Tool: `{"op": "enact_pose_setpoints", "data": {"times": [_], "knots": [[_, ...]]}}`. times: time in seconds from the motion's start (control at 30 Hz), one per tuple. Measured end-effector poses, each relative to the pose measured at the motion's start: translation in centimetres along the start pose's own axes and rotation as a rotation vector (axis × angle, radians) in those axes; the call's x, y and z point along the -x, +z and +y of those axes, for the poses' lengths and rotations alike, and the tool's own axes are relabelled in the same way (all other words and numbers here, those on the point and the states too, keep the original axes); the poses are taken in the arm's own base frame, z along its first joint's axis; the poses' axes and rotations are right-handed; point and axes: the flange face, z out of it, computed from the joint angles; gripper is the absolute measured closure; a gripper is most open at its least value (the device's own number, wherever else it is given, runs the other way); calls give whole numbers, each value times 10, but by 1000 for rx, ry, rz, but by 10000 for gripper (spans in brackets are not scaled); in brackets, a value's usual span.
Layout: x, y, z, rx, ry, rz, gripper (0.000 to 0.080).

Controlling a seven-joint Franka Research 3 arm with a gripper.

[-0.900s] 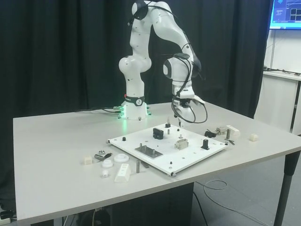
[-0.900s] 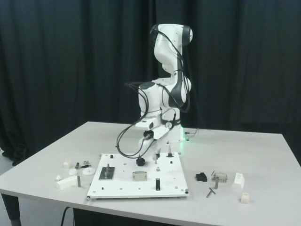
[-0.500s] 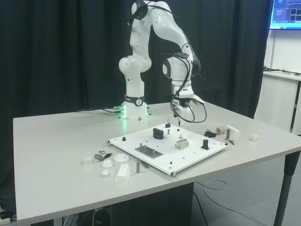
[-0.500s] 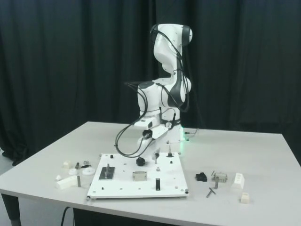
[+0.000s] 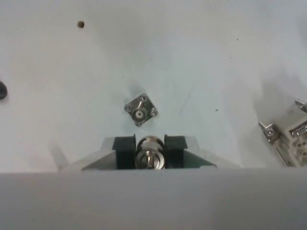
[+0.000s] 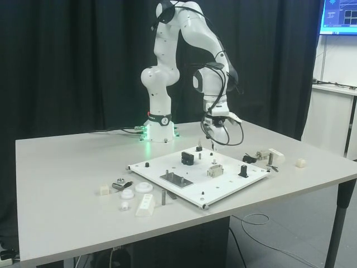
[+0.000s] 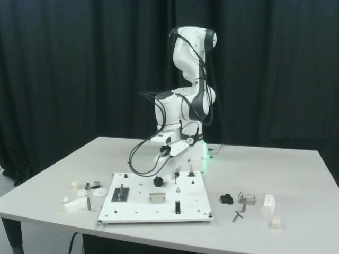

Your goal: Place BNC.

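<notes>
In the wrist view, a metal BNC plug sits between my gripper's two black pads, which are shut on it. A small square BNC socket is mounted on the white board just beyond the plug, and the two are apart. From the first room view, the gripper hangs a little above the far side of the white board. The second room view shows the gripper over the board's back edge.
The board carries a black block, a grey plate, a multi-pin connector and a black upright part. White gears and blocks lie left of the board. More loose parts lie to its right.
The arm has shifted slightly, lifting the gripper a little over the board's far side. The plug has stayed in the grip.
</notes>
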Motion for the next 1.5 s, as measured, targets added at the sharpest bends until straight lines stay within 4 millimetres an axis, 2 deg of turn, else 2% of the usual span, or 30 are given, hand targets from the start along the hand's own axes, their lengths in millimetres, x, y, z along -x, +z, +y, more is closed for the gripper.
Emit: {"op": "enact_pose_setpoints", "data": {"times": [0.3,0.53,0.77,1.0,1.3,1.5], "knots": [[-6,1,-13,-1,104,0,682],[-20,6,-48,-7,161,-9,682],[-34,15,-103,-12,228,-23,682],[-43,29,-168,-9,318,-36,682],[-44,52,-249,3,414,-40,682],[-41,66,-289,20,463,-32,682]]}}
